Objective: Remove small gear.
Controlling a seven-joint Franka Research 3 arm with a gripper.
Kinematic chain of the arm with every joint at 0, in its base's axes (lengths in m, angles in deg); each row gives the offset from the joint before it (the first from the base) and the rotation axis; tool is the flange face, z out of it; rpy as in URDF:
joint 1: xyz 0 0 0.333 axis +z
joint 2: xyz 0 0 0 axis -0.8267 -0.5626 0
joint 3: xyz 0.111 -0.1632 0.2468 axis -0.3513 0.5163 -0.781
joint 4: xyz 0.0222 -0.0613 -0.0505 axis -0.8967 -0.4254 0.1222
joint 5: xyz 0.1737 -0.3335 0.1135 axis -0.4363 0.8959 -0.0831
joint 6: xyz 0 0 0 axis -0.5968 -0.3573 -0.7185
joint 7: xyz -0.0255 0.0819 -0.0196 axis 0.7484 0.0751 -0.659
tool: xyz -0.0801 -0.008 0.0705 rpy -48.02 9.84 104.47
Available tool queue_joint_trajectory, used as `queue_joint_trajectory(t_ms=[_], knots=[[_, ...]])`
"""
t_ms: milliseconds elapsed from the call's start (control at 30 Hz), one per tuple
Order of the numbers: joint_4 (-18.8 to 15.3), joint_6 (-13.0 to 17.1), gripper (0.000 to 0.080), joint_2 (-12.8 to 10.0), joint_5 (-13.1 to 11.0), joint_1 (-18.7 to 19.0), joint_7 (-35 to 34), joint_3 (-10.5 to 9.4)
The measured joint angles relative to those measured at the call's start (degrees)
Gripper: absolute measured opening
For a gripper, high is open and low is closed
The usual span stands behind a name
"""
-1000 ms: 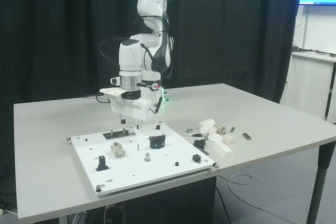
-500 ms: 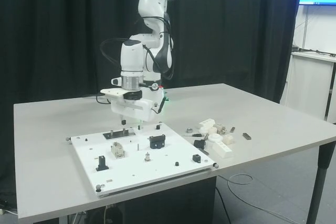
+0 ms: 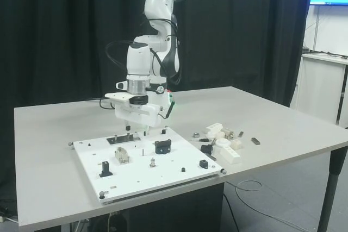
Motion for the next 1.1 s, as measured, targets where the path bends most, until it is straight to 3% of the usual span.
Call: queue_joint_trajectory(t_ms=[633,667,933,967,1100], knots=[[0.0,2.96,0.08,-1.4,-0.81,-0.03,0.17,-0.47],[0.0,3.04,0.0678,-1.4,-0.81,-0.05,0.29,-0.46],[0.01,3.25,0.0678,-1.4,-0.81,-0.27,1.23,-0.38],[0.01,3.26,0.035,-1.4,-0.81,-0.29,1.41,-0.36],[0.03,3.29,0.035,-1.39,-0.81,-0.3,2.08,-0.32]])
